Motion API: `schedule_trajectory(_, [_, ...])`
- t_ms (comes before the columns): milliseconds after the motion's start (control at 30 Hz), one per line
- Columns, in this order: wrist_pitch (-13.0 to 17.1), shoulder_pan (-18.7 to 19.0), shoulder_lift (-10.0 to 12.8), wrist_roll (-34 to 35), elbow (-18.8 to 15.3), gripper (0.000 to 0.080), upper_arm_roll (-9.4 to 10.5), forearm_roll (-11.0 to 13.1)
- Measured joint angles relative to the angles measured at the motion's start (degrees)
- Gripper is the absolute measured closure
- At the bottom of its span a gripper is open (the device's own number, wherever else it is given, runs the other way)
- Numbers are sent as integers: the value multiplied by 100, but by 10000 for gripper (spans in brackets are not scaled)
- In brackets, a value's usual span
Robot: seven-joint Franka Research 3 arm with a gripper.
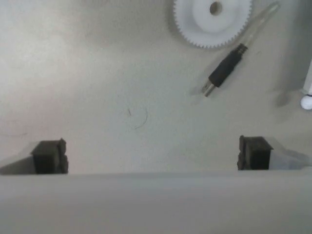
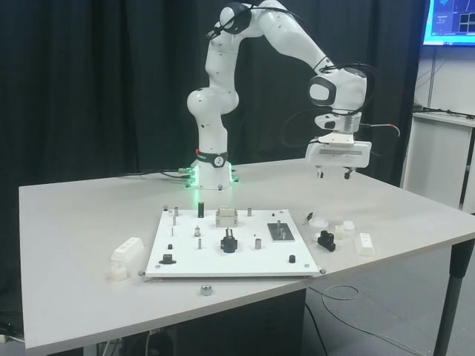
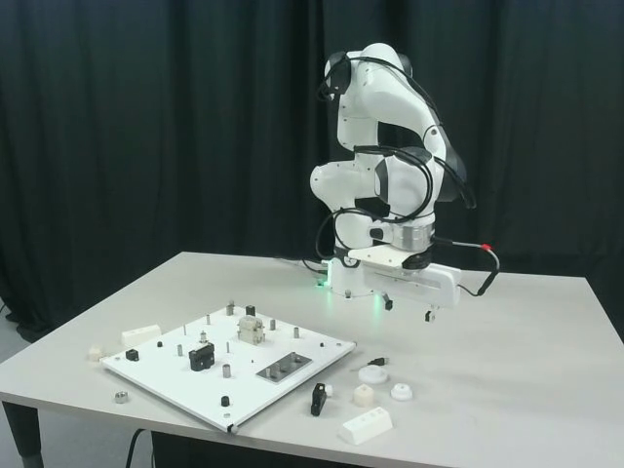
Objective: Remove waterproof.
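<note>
While they hang above the table (image 2: 415, 208), the jaws gape wide — empty.

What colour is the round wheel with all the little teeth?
The toothed wheel is white. The wrist view shows it best.

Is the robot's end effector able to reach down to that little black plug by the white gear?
Probably yes. The end effector hangs open above bare table, and nothing covers the black plug beside the white gear.
</note>
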Motion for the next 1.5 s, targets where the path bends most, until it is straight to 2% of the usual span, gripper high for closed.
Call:
schedule_trajectory(100, [-21,0,11,-10,24,30,0,-15])
schedule_trajectory(133, [-28,0,14,-13,30,8,0,-21])
schedule_trajectory(600, [-162,12,91,-59,150,3,3,-83])
schedule_trajectory(1200, [-341,33,117,-260,287,3,-3,-380])
schedule_trajectory(1500, [-416,26,117,-349,315,3,-79,-450])
